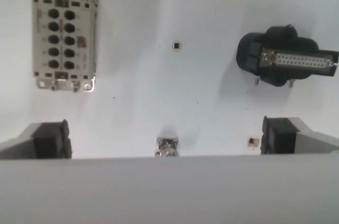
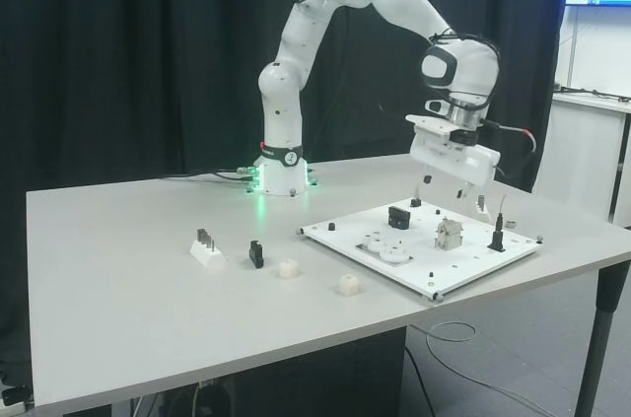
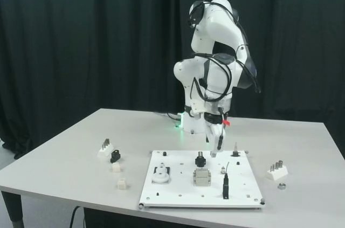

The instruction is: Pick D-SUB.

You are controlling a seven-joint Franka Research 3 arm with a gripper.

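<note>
The D-SUB (image 1: 288, 61) is a black round-bodied connector with a grey face of many small pins. It stands on the white board (image 2: 335, 237), also seen in the room views as a black part (image 2: 398, 216) (image 3: 200, 160). My gripper (image 1: 164, 138) (image 2: 454, 190) (image 3: 214, 144) hangs above the board, open, with nothing between its black fingers (image 1: 278, 135). The D-SUB lies off to one side of the gripper, apart from it and outside the gap between the jaws.
A grey rectangular multi-hole connector (image 1: 64, 36) (image 2: 450, 233) and a small metal connector (image 1: 167, 147) share the board with a white round part (image 2: 394, 249) and a black upright piece (image 2: 498, 236). White blocks (image 2: 206, 249) (image 3: 277, 170), a black piece (image 2: 255, 254) and white cubes (image 2: 347, 285) lie on the grey table.
</note>
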